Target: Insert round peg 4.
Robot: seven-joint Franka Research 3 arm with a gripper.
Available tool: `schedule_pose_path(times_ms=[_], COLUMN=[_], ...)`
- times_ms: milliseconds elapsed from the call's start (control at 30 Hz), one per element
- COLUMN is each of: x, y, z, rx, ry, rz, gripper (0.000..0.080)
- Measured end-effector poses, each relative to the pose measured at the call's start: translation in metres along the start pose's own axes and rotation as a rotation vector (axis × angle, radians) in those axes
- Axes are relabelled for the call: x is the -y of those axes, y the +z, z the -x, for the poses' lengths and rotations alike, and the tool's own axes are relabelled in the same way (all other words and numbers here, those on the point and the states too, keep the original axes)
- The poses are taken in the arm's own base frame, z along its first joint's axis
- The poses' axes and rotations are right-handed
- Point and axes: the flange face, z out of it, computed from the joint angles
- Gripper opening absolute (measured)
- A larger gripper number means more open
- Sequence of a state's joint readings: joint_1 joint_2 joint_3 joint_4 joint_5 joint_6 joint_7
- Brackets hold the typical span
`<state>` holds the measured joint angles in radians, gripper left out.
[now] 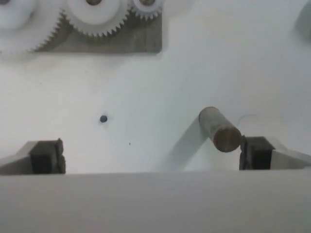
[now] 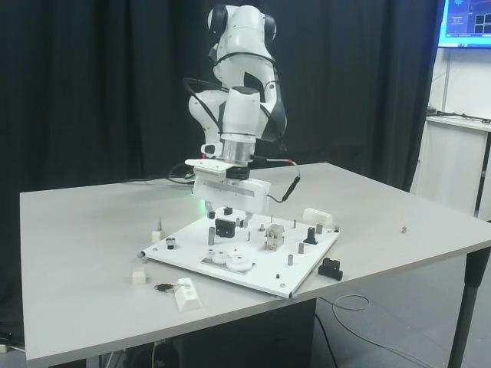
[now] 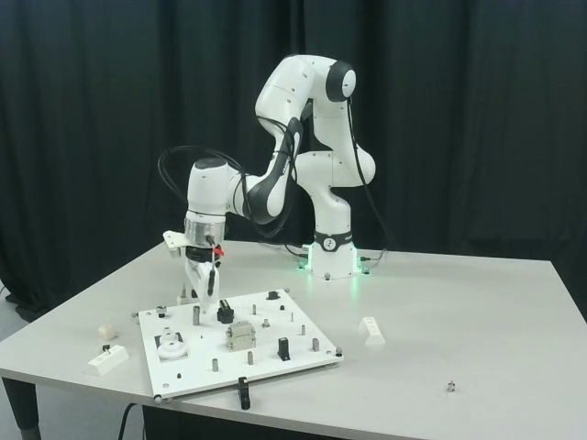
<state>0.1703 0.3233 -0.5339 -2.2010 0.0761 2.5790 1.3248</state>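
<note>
Between my black finger pads (image 1: pixel 46 157) nothing is held; my gripper (image 1: pixel 150 156) gapes wide above the flat white board (image 1: pixel 146 97). At three o'clock, just beside one pad, stands the short grey round peg (image 1: pixel 219 129); white toothed gears (image 1: pixel 97 17) sit near eleven o'clock.

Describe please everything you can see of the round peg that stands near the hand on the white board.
The round peg is a short, plain cylinder with a flat round end face, dull and dark, maybe metal. It stands upright on the white board, casting a shadow on it, and only its base touches anything. The hand hangs open above the board; the peg lies beside one fingertip, not yet gripped. The white gears are well apart from it.
</note>
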Motion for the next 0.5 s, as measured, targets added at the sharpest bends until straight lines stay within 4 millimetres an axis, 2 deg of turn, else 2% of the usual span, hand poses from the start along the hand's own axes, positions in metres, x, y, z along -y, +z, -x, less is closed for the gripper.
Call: schedule_pose_path(times_ms=[500], x=[-0.004], y=[0.014], z=[0.006], rx=[0.001], ry=[-0.002], rz=[0.025], gripper=[0.08])
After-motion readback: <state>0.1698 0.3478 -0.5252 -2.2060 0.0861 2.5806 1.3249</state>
